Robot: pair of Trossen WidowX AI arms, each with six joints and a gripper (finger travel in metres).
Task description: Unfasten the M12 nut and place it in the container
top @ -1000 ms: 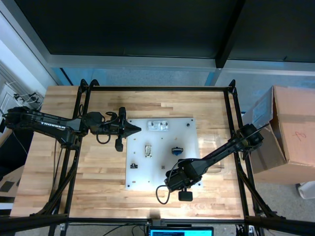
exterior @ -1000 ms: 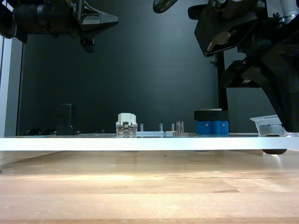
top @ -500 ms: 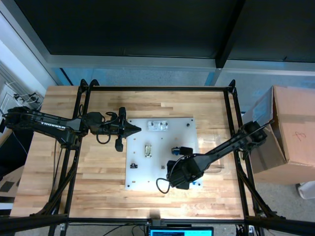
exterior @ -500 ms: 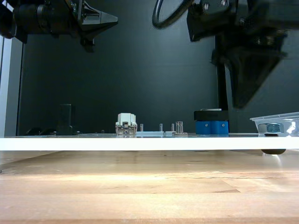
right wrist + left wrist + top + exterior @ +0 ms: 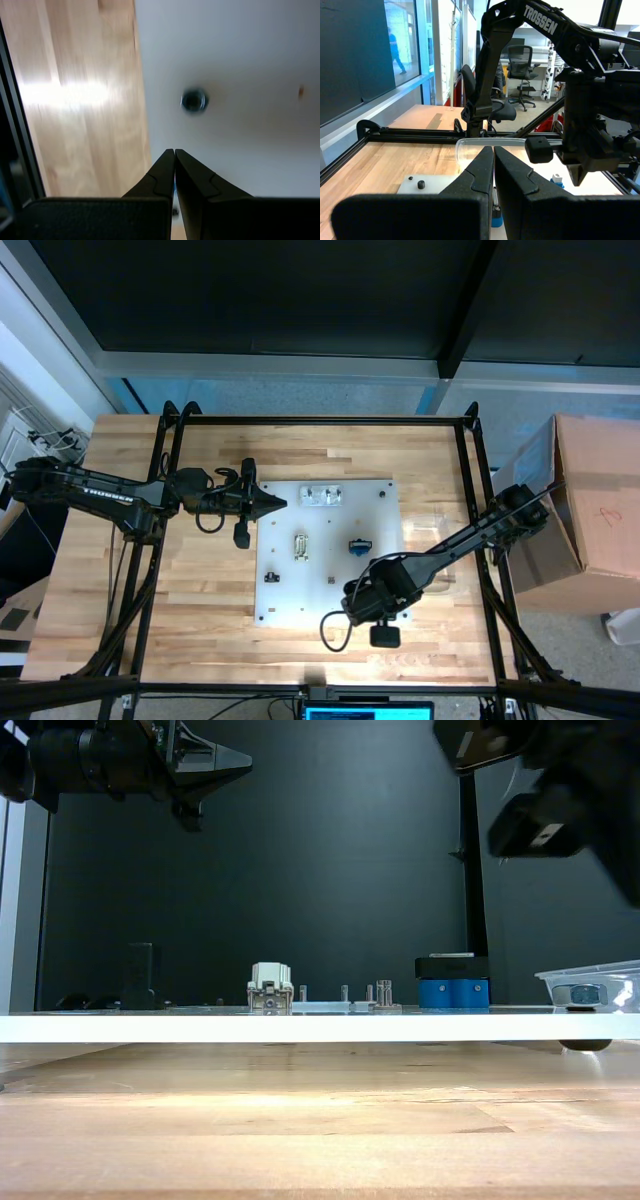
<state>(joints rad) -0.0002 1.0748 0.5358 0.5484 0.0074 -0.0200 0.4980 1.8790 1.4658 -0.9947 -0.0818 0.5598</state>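
You have not yet freed the small silver M12 nut (image 5: 194, 100): it sits on its stud near 5 o'clock of the flat white board (image 5: 300, 600), not in the clear plastic container (image 5: 588, 972) at the board's 3 o'clock side, so I judge unscrewing and carrying both remain. The black right gripper (image 5: 174, 150) hangs above the board near the nut, fingers pressed together on nothing; the black left gripper (image 5: 278, 503), also pressed together, hangs at the board's 9 o'clock edge. Toward 3 o'clock the way looks open, but mind the container's rim.
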